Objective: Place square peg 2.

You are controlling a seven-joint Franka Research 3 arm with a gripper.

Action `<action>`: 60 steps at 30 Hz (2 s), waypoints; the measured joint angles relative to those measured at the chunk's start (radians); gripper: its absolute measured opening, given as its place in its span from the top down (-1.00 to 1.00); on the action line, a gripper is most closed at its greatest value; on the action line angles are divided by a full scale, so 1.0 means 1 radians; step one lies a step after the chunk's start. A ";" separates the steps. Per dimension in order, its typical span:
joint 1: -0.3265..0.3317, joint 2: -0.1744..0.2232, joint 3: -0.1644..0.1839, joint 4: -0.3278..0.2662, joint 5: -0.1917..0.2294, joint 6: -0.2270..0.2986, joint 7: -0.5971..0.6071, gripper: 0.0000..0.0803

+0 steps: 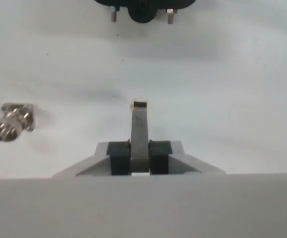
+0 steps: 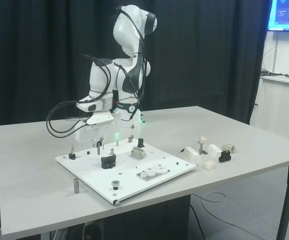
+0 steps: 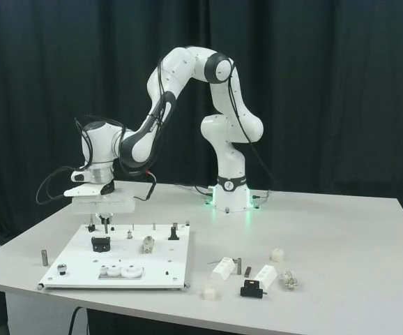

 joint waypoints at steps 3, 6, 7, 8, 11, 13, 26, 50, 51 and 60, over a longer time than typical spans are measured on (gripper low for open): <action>0.000 -0.015 -0.004 0.001 -0.002 -0.014 0.000 0.81; 0.000 -0.026 -0.007 0.002 -0.002 -0.026 0.000 0.81; 0.000 -0.029 -0.008 0.002 -0.002 -0.029 0.000 0.81; 0.001 -0.031 -0.009 0.003 -0.003 -0.030 0.000 0.81; 0.001 -0.036 -0.011 0.003 -0.003 -0.032 0.000 0.81; 0.002 -0.037 -0.013 0.003 -0.003 -0.032 0.000 0.81; 0.007 -0.036 -0.019 0.003 -0.003 -0.032 0.000 0.81; 0.007 -0.018 -0.034 0.005 -0.007 0.019 -0.008 0.81; 0.007 -0.016 -0.036 0.008 -0.009 0.026 -0.009 0.81; -0.002 0.038 -0.059 0.074 -0.014 0.079 -0.033 0.81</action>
